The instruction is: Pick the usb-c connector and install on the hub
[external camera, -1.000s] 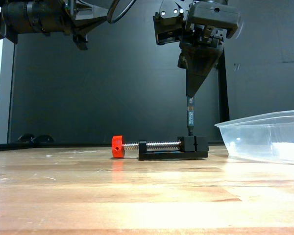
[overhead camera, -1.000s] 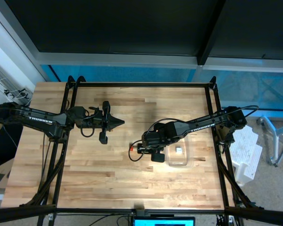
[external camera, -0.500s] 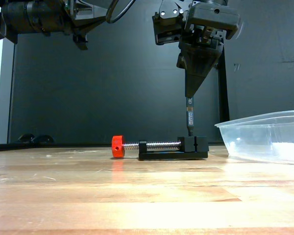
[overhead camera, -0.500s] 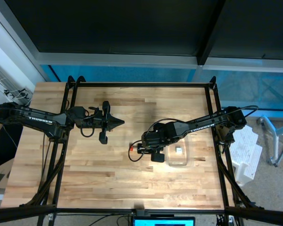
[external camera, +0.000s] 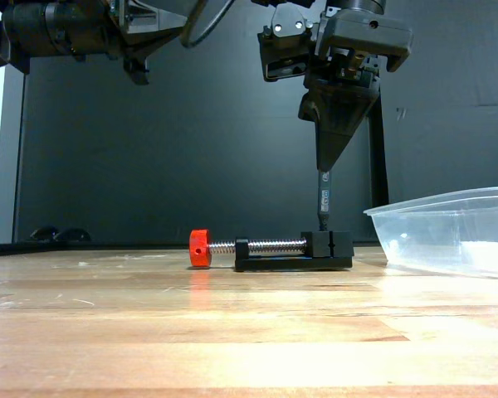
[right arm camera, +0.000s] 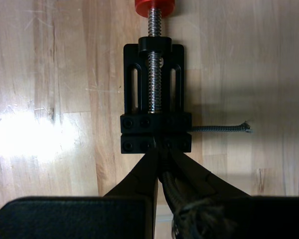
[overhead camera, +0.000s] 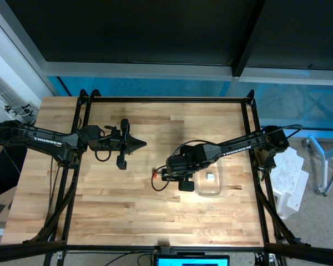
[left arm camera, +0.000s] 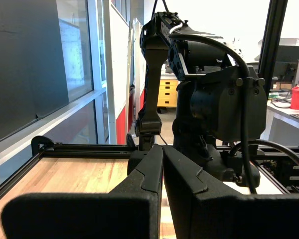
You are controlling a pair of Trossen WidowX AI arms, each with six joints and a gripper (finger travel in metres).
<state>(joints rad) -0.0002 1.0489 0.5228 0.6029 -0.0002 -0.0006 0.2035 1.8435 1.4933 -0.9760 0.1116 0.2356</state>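
The hub (external camera: 295, 251) is a small black block with a red knob (external camera: 199, 248) and a threaded stem, lying on the wooden table. It also shows as the hub (right arm camera: 155, 134) and the hub (overhead camera: 164, 176). A thin dark-and-grey usb-c connector (external camera: 322, 203) stands upright on the hub's end block. My right gripper (external camera: 324, 168) points straight down and is shut on its top. In the right wrist view my right gripper (right arm camera: 162, 152) meets the hub's end block, with a dark cord between the fingers. My left gripper (overhead camera: 141, 144) hangs shut, far to the left of the hub.
A clear plastic tray (external camera: 432, 232) sits just right of the hub, holding a small white piece (external camera: 490, 249). From above, the tray (overhead camera: 218, 166) lies beside the right arm. A grey frayed cord end (right arm camera: 224, 128) sticks out from the hub's side.
My right gripper has shifted slightly down and to the right over the connector. The hub, the tray and the left arm have not moved.
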